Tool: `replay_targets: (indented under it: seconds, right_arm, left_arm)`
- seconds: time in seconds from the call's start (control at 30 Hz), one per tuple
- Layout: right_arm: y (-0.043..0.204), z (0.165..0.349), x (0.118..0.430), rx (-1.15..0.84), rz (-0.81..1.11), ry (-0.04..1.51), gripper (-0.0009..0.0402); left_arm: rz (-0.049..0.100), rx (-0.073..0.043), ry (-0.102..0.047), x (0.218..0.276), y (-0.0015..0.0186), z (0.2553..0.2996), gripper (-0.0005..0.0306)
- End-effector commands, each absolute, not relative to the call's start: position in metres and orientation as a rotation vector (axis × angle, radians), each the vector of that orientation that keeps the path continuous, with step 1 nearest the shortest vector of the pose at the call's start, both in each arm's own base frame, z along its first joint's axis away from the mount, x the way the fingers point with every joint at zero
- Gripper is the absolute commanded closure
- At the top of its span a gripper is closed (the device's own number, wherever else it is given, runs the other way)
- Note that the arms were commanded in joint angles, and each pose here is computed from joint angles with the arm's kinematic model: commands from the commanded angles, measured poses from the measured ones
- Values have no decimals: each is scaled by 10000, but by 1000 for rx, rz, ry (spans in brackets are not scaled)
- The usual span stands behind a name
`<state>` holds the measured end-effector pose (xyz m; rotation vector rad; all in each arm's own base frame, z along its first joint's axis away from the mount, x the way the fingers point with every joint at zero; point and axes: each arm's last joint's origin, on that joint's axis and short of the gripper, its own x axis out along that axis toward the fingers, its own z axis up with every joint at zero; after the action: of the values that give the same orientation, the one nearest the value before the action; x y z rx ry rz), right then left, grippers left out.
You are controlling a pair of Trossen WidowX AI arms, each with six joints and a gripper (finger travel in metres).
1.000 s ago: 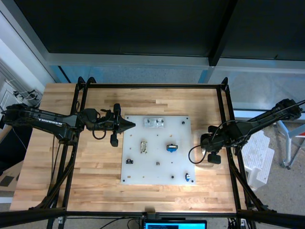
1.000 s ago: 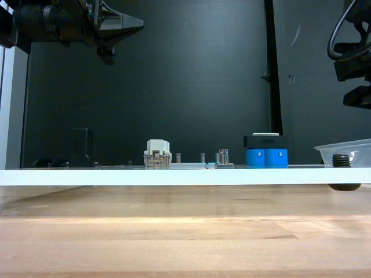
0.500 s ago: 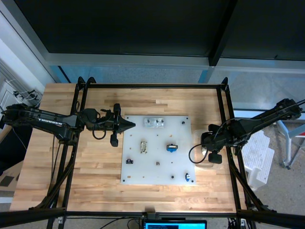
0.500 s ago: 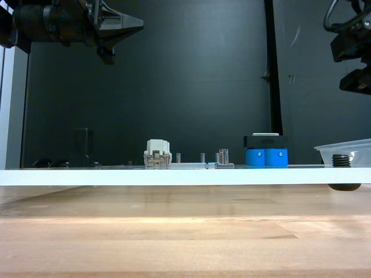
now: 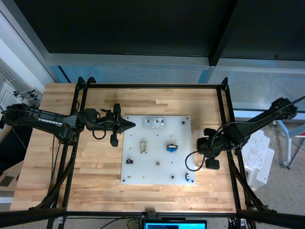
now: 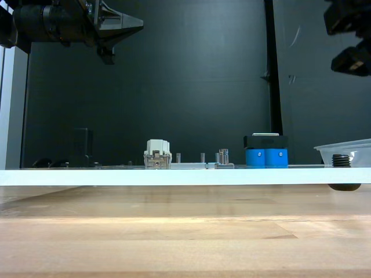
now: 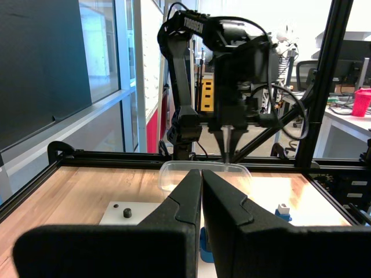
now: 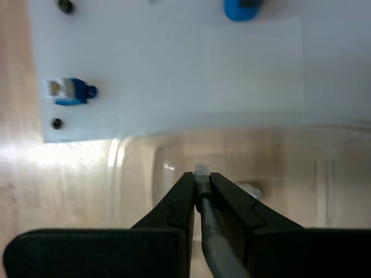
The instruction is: Pick the RJ45 connector and install on taskboard
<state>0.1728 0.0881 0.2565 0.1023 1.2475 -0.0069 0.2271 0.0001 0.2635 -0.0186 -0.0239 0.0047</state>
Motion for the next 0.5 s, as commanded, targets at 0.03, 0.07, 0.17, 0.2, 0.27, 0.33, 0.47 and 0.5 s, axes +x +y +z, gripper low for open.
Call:
replay_targets:
  seconds: [0.03,0.07,0.17,0.2,0.27,0.33,0.47,0.5]
  right_arm:
    - [964,2615,1816,91,7,1248,389]
    - [991,2624,1846,88,10,1251,389]
    - [1083,2634,1926,75,21,1259,389]
    - [1117,2633,1952,70,27,1259,389]
    - [1179,2614,2010,63,36,1262,389]
    - [1235,2592,2061,60,46,1257,389]
    - [1349,2544,2159,47,55,1268,389]
    - [1380,2538,2181,47,53,1273,389]
  left_arm:
    - [4,-19,-24,2271,1,2636,300]
    - [4,-19,-24,2271,1,2636,300]
    - [4,-19,-24,2271,1,2636,300]
    - [5,-19,-24,2271,2,2635,300]
    - [4,-19,-24,2271,1,2635,300]
    - [4,-19,-24,2271,1,2636,300]
    - [4,-19,-24,2271,1,2636,300]
    - [4,-19,-24,2271,1,2636,300]
